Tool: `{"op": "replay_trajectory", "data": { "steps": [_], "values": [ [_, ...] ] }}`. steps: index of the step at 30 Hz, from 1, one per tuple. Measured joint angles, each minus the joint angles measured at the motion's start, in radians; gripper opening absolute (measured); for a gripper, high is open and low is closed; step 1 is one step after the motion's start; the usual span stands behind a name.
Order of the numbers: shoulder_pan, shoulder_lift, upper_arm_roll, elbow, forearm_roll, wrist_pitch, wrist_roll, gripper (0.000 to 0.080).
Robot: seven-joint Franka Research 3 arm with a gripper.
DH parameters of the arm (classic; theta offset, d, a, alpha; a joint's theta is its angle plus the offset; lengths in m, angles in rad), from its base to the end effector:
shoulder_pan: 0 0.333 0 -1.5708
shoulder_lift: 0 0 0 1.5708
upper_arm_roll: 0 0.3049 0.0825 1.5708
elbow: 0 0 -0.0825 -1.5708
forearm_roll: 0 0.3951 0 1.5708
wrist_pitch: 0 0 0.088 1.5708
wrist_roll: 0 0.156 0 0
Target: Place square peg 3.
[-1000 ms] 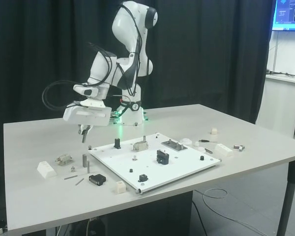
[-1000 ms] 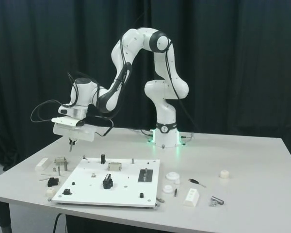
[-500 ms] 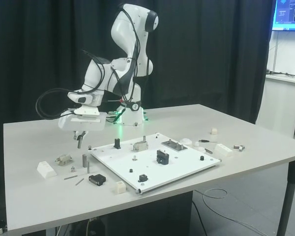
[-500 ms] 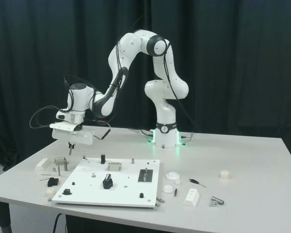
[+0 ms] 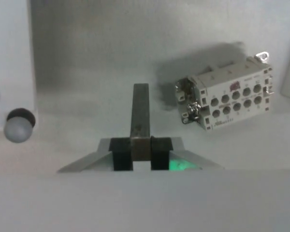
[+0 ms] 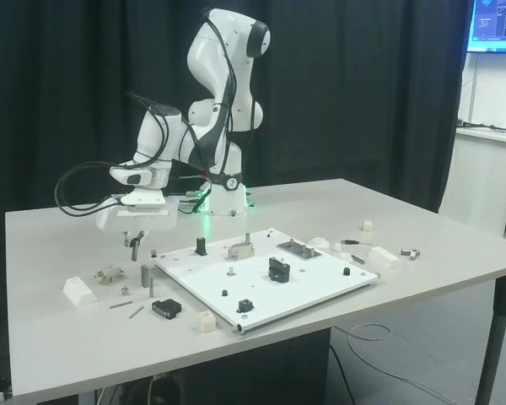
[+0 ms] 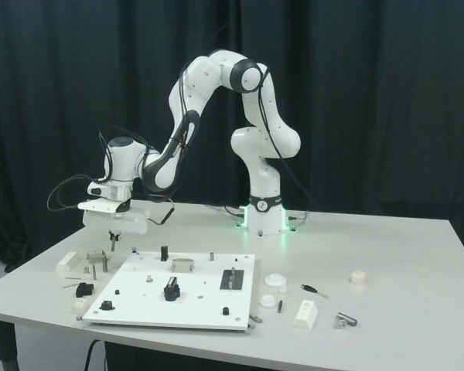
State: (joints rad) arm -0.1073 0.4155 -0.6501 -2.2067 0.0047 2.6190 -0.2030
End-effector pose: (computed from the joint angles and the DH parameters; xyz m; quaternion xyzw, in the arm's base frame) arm 0.4023 -0.4040 0.1691 0.9602 -0.2487 -0.0206 0.1257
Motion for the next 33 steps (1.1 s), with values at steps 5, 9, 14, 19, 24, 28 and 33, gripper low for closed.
{"op": "replay_trajectory", "data": {
  "steps": [5,9,14,19,24,28,33],
  "values": [
    [-0.009,0.010,0.008,0.004,0.029,-0.001,-0.023,0.0075],
    [-0.012,0.023,0.013,0.011,0.052,-0.002,-0.039,0.0075],
    [-0.017,0.042,0.019,0.022,0.079,-0.013,-0.055,0.0075],
    [-0.022,0.062,0.026,0.041,0.100,-0.031,-0.064,0.0075],
    [-0.026,0.082,0.031,0.064,0.115,-0.057,-0.071,0.0075],
    [-0.028,0.096,0.033,0.082,0.125,-0.080,-0.075,0.0075],
    [-0.030,0.111,0.034,0.104,0.136,-0.106,-0.078,0.0075]
  ]
}}
